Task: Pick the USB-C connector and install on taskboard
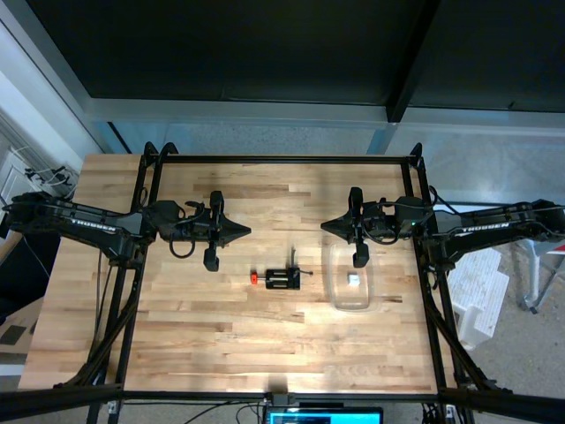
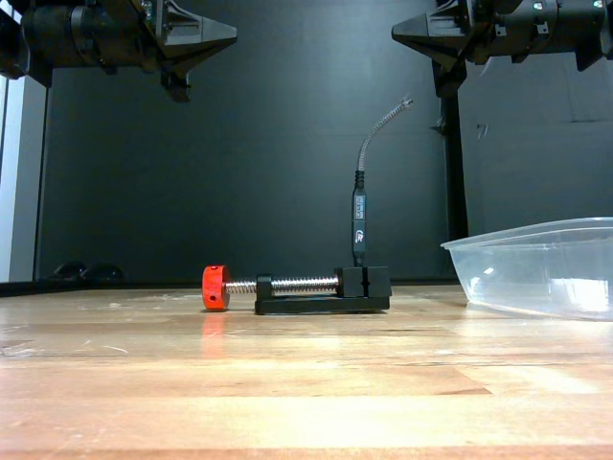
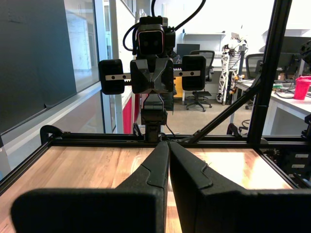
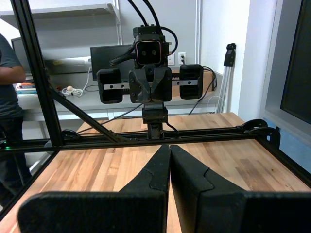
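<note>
Nearest thing on the wooden table [image 1: 221, 344] is the taskboard [image 1: 281, 279], sitting about mid-table with its red-orange knob [image 1: 254, 278] on the left end. The USB-C connector [image 2: 358, 216] is standing upright in the right end of that block, and a short braided cable stub [image 2: 381, 125] curls up and to the right off its top. Nothing is gripping it. Just to the right of the taskboard, close but not touching, there's a clear plastic tray [image 1: 353, 306] with a small white square piece [image 1: 352, 278] lying in it. Further back and raised well above the tabletop, the left gripper [image 1: 245, 231] hangs on the left side, pointing right. Its two fingers are pressed together with nothing between them, and the left wrist view shows that pretty clearly. The right gripper [image 1: 325, 226] mirrors it on the right side, pointing left, over the far end of the tray. Its fingers are closed up the same way and it's empty too. The two tips face each other with a fair gap between them, both well apart from the taskboard. Behind all that is the far rail of the black frame [image 1: 282, 159] around the table.
</note>
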Robot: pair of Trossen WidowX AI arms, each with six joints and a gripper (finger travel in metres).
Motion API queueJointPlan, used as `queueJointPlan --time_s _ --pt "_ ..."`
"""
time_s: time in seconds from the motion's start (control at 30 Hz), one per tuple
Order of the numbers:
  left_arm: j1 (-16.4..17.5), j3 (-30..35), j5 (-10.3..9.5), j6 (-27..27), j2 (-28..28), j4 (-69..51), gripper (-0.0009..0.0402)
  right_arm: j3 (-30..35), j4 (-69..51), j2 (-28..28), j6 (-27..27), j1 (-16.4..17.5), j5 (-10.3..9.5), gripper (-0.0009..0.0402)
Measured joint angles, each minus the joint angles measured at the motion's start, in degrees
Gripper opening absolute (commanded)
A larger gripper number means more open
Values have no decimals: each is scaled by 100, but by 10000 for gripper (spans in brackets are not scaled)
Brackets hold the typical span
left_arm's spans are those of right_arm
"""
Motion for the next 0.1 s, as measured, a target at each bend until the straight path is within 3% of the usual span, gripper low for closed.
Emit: queueJointPlan --time_s 0.1 --pt "0 2 2 2 0 -2 0 0 0 -2 0 0 0 0"
